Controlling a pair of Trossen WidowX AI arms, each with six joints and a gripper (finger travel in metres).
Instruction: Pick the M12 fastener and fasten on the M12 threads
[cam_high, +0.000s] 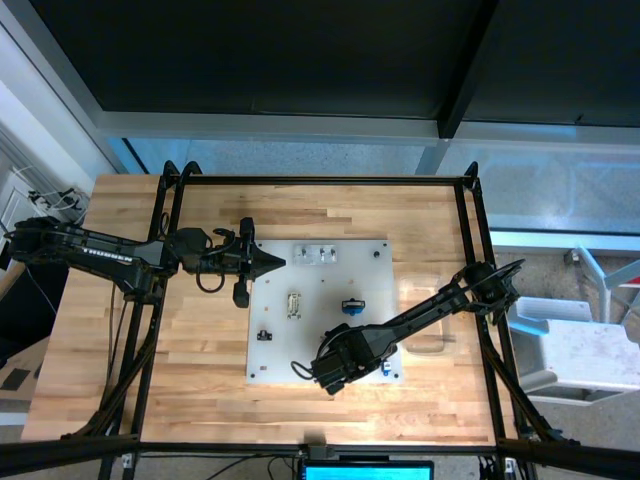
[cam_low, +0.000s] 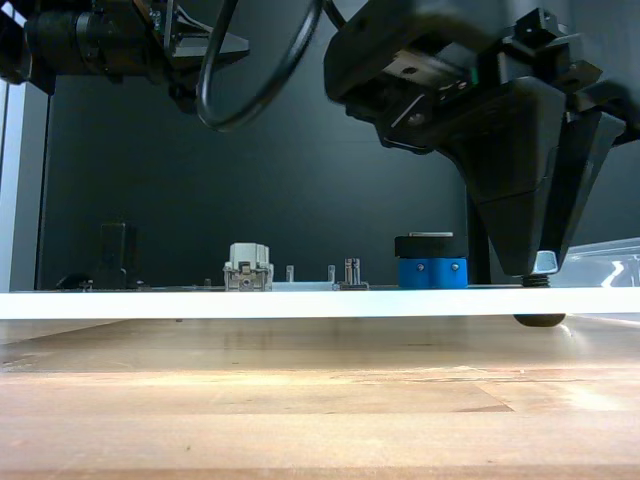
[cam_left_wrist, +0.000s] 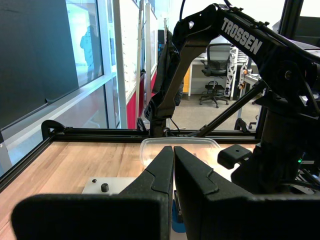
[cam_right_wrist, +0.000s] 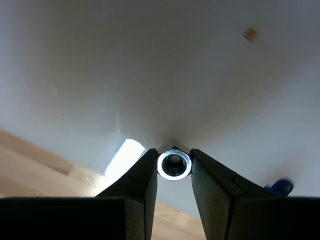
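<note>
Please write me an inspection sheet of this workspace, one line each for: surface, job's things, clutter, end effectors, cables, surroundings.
Surface: wooden table carrying a white board.
Job's things: silver nut seems to sit on top of the black ribbed stud, with ribs showing below it.
Clutter: blue-and-silver part and grey connector on the board; clear container to the board's right.
End effectors: right end effector shut on the nut, over the stud; left end effector shut, holding nothing, above the board's left edge.
Cables: black cable loop hangs at the left arm.
Surroundings: black frame around the table; windows and an office chair beyond.
</note>
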